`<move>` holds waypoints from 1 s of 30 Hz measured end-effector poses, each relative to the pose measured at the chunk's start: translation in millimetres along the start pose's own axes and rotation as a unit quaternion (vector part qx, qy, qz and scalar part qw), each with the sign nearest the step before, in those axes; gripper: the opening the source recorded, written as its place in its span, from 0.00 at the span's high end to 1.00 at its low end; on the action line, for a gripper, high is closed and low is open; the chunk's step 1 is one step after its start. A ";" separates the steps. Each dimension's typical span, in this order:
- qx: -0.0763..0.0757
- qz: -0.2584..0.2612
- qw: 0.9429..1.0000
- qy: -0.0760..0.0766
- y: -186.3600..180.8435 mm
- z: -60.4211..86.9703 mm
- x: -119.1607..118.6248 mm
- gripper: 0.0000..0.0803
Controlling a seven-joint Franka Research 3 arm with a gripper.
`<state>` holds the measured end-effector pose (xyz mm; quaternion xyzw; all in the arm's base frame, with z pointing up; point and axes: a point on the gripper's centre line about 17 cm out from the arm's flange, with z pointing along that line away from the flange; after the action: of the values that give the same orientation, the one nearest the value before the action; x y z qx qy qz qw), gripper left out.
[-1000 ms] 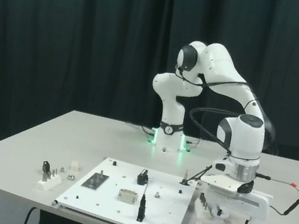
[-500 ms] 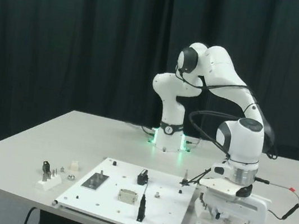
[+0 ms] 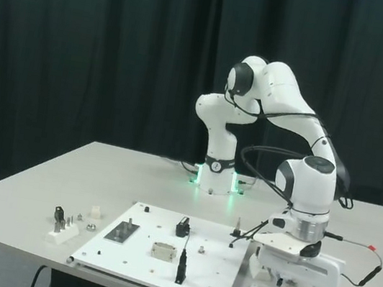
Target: Pick waterproof.
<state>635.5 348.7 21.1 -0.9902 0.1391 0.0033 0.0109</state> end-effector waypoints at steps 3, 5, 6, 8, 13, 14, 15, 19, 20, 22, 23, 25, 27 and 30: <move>0.001 0.001 1.000 0.001 0.1 2.4 0.7 0.14; 0.001 0.003 1.000 0.000 0.4 4.0 0.6 0.14; 0.001 0.003 1.000 -0.001 0.7 4.7 0.6 0.14; 0.001 0.004 1.000 -0.001 1.6 6.0 0.8 0.14; 0.000 0.000 1.000 -0.001 2.3 6.7 1.9 0.61; 0.000 -0.001 1.000 0.000 2.5 6.7 2.1 0.61; 0.000 -0.001 1.000 0.000 2.6 6.7 2.2 0.61; 0.000 -0.003 1.000 0.000 2.9 6.3 3.1 0.61; 0.000 -0.002 1.000 0.000 2.7 6.0 3.4 0.61; 0.002 -0.001 1.000 0.000 1.5 4.5 4.0 0.61; 0.004 0.001 1.000 -0.001 0.4 3.4 4.2 0.61; 0.009 0.006 1.000 -0.004 -1.8 0.7 4.5 0.61; 0.012 0.012 1.000 -0.009 -3.5 -2.7 4.8 0.61; 0.014 0.019 1.000 -0.014 -4.6 -9.3 6.3 0.61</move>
<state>642.8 351.2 30.4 -0.9871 0.1574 0.0158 0.0267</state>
